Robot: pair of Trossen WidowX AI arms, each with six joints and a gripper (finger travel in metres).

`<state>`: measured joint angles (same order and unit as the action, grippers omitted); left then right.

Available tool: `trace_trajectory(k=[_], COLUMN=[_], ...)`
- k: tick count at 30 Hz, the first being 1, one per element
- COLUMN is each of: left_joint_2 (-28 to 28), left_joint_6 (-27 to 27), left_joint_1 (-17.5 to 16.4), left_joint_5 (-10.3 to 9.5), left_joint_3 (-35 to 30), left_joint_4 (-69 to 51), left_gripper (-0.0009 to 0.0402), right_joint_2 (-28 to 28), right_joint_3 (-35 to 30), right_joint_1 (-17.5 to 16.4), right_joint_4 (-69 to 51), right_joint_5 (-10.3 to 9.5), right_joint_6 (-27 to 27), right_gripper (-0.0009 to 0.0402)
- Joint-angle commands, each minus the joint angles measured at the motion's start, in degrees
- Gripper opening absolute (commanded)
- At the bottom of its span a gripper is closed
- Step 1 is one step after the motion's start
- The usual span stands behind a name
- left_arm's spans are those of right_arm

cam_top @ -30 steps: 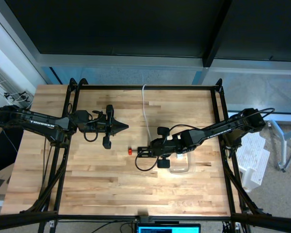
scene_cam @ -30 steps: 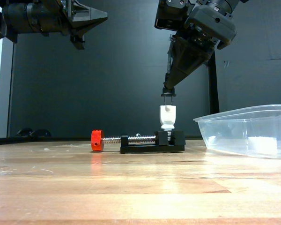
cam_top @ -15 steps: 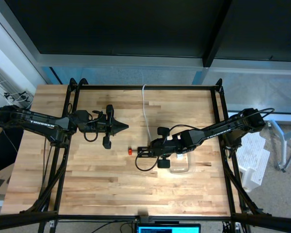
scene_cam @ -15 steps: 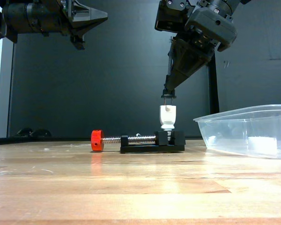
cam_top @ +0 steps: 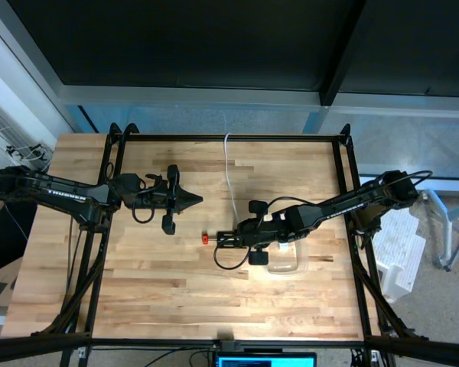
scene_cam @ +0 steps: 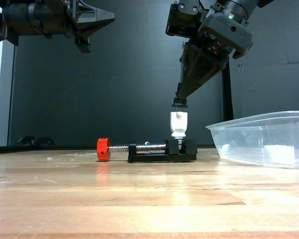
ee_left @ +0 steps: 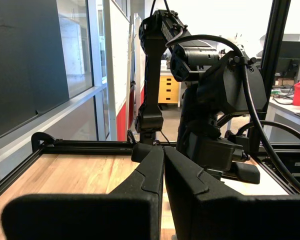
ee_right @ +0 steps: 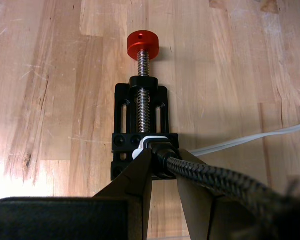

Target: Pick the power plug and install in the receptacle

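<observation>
Looking down from the high view, the left gripper hangs over the left-middle of the table, well apart from everything, while the right gripper reaches in over the receptacle, whose red knob sticks out toward the left arm. A white cable runs off toward the far edge, and a clear tray sits just beside the clamp on the right arm's side, not blocking anything. From the low view you get the good angle: the power plug is pinched at the tip of the right gripper, long axis upright, stub end pointing straight down, sitting right on top of the white socket. Can't tell how far it's seated, tbh. The left gripper is up high there, nowhere near the clamp. The left wrist view shows its fingers pressed together on nothing, facing the other arm. In the right wrist view the right fingers squeeze the plug from both sides with its braided cord trailing back, and the clamp screw lines up straight ahead out to the knob.
</observation>
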<state>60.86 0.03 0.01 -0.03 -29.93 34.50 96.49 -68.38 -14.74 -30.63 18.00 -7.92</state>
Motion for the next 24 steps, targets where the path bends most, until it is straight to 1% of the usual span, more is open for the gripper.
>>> trace_trajectory(k=[1,8,16,24], left_joint_2=[0.0,0.0,0.0,0.0], left_joint_6=[0.0,0.0,0.0,0.0], left_joint_1=[0.0,0.0,0.0,0.0], left_joint_5=[0.00,0.00,0.00,0.00], left_joint_3=[0.0,0.0,0.0,0.0], left_joint_4=[0.0,0.0,0.0,0.0], left_gripper=[0.0000,0.0000,0.0000,0.0000], right_joint_2=[1.0,1.4,1.4,1.4], right_joint_3=[0.0,0.5,3.2,4.3], right_joint_1=[0.0,0.0,0.0,0.2], right_joint_4=[0.3,0.6,3.3,4.5], right_joint_5=[-0.11,-0.11,-0.22,-0.20], right_joint_6=[0.0,0.0,-0.3,-0.2], right_gripper=[0.0000,0.0000,0.0000,0.0000])
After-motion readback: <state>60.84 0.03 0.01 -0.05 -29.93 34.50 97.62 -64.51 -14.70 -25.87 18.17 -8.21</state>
